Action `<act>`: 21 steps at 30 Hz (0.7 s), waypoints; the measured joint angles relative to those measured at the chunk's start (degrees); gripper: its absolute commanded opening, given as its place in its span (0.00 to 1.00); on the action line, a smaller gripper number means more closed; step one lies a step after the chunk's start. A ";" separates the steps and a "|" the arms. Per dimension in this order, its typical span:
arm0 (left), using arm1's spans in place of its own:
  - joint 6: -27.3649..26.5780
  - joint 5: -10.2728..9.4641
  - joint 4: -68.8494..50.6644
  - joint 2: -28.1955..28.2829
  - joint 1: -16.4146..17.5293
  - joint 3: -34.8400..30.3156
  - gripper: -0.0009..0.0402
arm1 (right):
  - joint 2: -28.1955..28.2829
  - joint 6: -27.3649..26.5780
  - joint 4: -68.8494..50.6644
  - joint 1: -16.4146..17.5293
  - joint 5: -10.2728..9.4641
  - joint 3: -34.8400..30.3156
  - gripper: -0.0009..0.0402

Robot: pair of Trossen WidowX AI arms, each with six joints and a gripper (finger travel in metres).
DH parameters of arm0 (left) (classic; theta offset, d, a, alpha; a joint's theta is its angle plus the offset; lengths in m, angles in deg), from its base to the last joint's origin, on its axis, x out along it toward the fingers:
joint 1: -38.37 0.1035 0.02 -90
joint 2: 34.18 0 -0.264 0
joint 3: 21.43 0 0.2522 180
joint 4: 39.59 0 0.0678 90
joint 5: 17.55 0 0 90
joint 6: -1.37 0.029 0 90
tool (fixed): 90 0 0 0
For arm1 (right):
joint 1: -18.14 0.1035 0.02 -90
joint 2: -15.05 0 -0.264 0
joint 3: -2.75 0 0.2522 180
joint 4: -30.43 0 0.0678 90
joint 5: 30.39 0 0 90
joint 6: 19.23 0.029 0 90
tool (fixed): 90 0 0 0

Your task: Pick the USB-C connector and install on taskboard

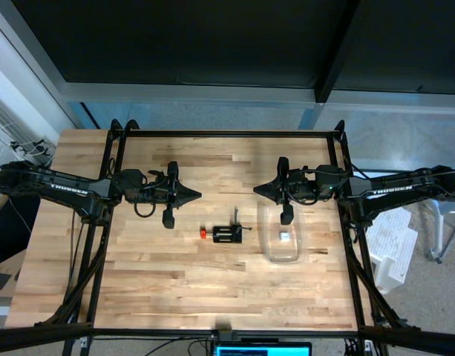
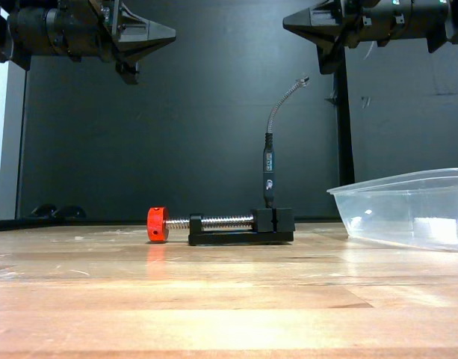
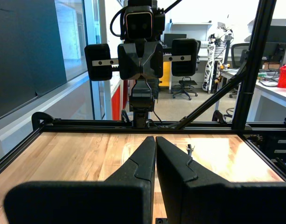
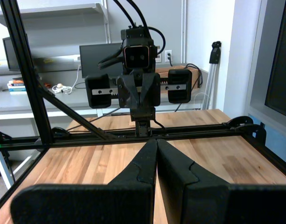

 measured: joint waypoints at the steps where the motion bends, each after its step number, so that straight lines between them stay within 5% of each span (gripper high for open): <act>1: 0.00 0.00 0.00 0.00 0.00 -0.02 0.02 | -0.04 0.02 0.17 -0.02 0.00 0.31 0.02; 21: -0.02 0.00 0.00 0.00 0.00 -0.02 0.02 | -0.04 0.07 3.37 -0.04 -0.90 3.74 0.02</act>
